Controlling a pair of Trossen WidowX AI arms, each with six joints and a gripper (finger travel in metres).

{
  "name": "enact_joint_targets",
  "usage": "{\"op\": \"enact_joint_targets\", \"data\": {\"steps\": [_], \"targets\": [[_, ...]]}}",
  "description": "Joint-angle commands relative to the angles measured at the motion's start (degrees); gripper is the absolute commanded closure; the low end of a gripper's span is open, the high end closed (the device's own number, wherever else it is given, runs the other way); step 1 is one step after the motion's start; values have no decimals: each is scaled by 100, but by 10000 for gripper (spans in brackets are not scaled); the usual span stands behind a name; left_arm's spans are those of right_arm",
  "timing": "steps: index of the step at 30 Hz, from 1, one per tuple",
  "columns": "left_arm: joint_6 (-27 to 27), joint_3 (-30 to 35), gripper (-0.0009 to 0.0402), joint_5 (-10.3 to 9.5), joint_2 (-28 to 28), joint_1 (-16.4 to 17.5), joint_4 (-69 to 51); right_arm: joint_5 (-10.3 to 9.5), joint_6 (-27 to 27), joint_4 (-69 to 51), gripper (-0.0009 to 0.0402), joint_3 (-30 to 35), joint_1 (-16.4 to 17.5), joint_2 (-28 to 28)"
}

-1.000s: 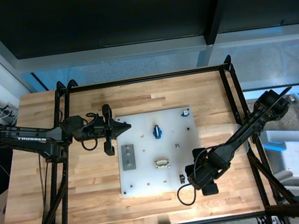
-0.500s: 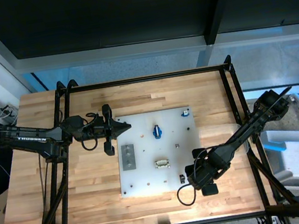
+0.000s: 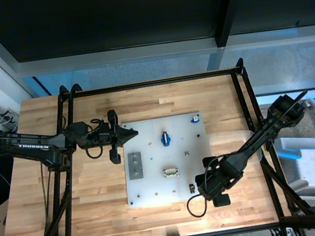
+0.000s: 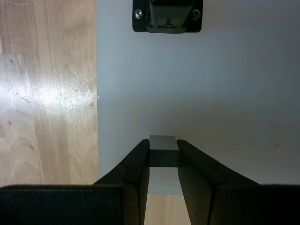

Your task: Pick the 16mm bar from the taskboard and place it in the container

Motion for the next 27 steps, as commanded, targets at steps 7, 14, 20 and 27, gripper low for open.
{"op": "enact_joint_targets", "data": {"steps": [7,14,20,27], "targets": [[0,0,393,2,0,0,2,9,-2,-9,360,0,0,2],[0,0,393,2,0,2,2,7,-7,-15,362,26,0,0],[0,0,393,2,0,0,2,7,-17,-216,361,192,0,0],[0,0,393,2,0,0,2,9,-22,-444,361,358,-4,-55]]}}
